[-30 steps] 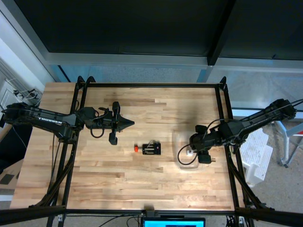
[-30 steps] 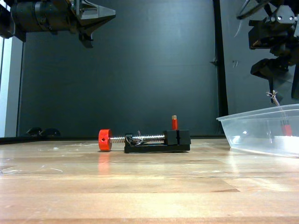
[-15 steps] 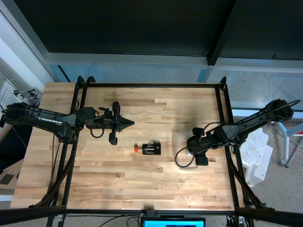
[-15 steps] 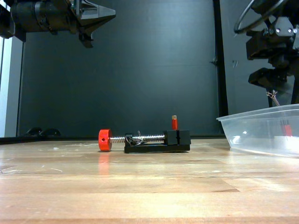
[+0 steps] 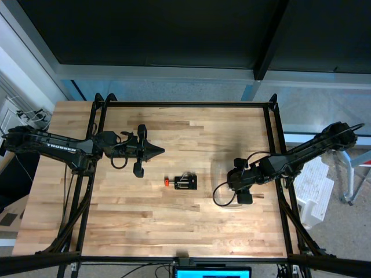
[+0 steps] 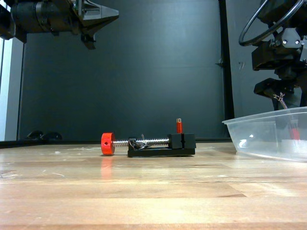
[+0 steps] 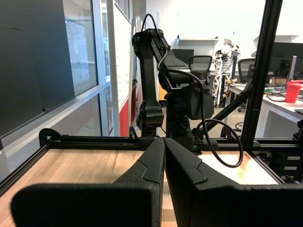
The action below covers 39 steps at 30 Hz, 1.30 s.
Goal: Pick the RCA connector and install on taskboard
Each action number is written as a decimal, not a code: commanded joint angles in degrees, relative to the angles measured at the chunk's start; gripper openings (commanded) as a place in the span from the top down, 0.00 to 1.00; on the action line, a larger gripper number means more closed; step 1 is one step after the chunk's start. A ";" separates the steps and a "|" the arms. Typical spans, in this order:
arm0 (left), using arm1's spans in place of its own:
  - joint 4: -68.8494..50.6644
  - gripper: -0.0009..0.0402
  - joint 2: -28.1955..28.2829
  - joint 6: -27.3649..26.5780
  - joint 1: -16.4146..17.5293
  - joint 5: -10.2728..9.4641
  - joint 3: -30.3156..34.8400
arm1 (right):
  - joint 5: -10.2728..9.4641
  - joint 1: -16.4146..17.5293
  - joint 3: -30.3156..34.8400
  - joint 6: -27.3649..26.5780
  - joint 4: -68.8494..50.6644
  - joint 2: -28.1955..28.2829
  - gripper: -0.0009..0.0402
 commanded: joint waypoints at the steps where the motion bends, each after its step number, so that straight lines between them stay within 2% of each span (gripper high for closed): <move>1: 0.02 0.98 0.02 0.00 0.00 0.02 0.00 | -0.02 0.02 -0.33 -0.15 0.11 0.61 0.52; 21: 0.02 0.98 0.02 0.00 0.00 0.02 0.00 | 0.02 0.02 -0.39 -0.15 0.07 0.63 0.73; 32: 0.02 0.98 0.02 0.00 0.00 0.02 0.00 | 0.61 0.02 -0.72 -0.15 0.72 0.85 0.77; 39: 0.02 0.98 0.02 0.00 0.00 0.02 0.00 | 0.59 0.02 -0.98 -0.15 0.70 0.85 0.85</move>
